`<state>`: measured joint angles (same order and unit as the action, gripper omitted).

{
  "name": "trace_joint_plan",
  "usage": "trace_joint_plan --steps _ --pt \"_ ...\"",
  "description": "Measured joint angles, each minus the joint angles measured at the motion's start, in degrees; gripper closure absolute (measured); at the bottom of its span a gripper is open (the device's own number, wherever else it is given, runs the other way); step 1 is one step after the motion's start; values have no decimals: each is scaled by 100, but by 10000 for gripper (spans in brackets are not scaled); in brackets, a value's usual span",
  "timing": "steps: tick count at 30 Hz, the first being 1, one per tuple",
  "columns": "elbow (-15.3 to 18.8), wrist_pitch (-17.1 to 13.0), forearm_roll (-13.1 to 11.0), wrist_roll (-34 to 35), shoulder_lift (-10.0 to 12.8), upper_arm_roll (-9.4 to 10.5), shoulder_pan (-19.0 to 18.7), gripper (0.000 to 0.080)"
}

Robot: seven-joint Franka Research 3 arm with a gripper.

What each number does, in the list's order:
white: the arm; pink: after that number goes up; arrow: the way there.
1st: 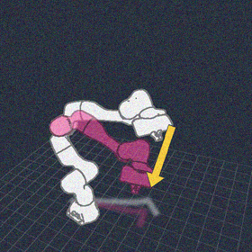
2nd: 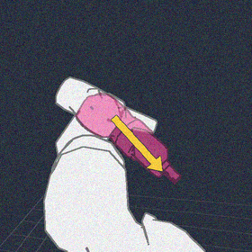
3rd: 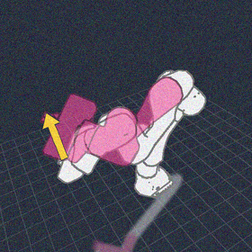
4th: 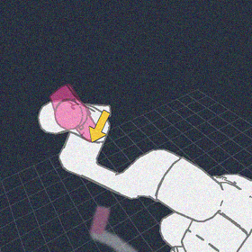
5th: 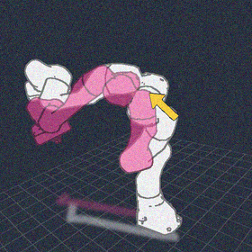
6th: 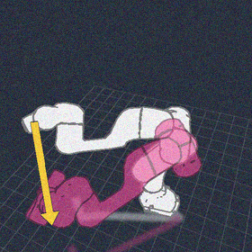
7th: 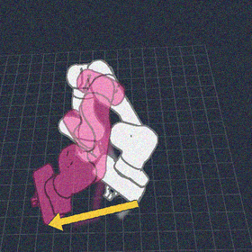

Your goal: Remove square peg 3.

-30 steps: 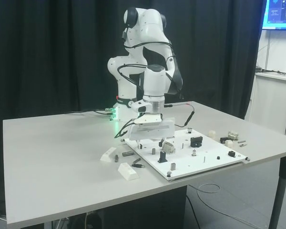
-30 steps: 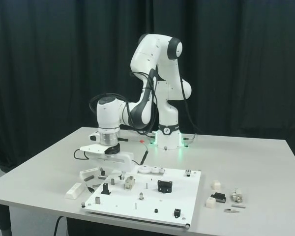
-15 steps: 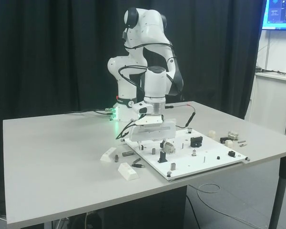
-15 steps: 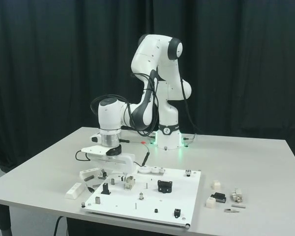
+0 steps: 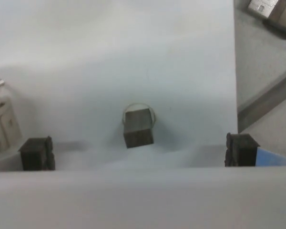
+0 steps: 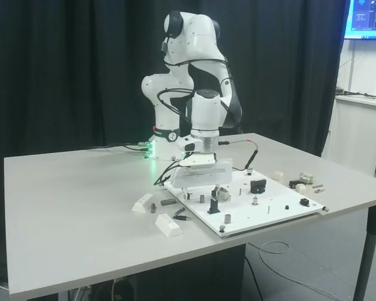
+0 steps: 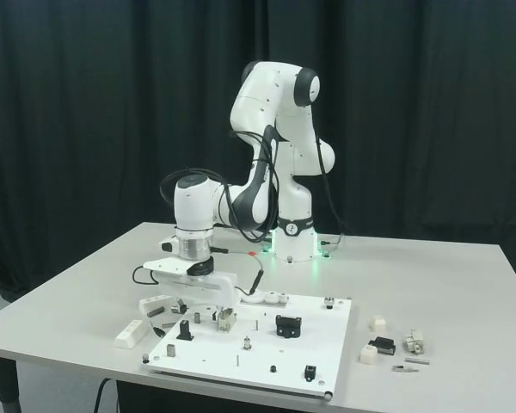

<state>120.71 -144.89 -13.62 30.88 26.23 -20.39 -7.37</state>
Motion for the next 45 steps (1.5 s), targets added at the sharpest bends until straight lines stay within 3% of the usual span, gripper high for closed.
trace_joint_plan --steps 13,14,18,19,25,26,34,35,45 --pt "-6 -78 0 0 24 0 0 3" --pt "-8 -78 0 0 24 0 0 98" --pt "-20 -78 0 0 24 -1 0 98" --pt "-26 -78 0 0 24 -1 0 264" --pt "-87 -78 2 -2 25 -1 0 264" --pt "-98 -77 2 -3 25 -1 0 450" --pt "-136 -55 3 -3 28 0 -1 450" --pt "-136 -54 3 -3 28 0 0 694" --pt "-142 -36 3 -3 29 -2 0 693"
